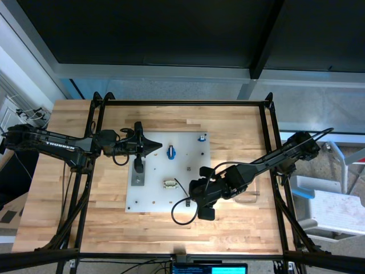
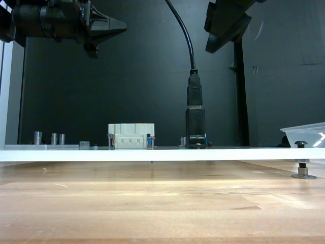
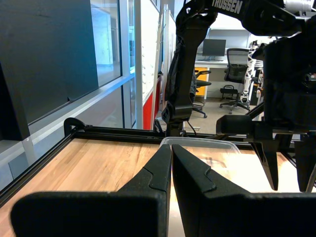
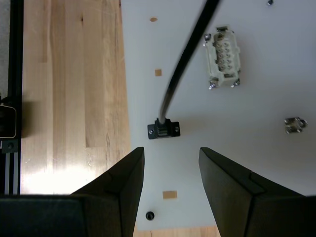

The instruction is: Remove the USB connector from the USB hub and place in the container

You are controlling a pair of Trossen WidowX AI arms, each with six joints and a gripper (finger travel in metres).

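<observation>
The USB connector stands upright, plugged into the USB hub on the white board. Its thin black cable rises steeply from the plug and loops over the table. My right gripper hovers above it, pointing down and open, with its fingers short of the plug and nothing between them. In the low view the right gripper is well above the plug. The clear container sits right of the board. Raised over the board's left part, my left gripper is shut and empty.
A white multi-pin connector and a blue knob sit on the board. A grey block with a post is under the left arm. A black frame rims the wooden table.
</observation>
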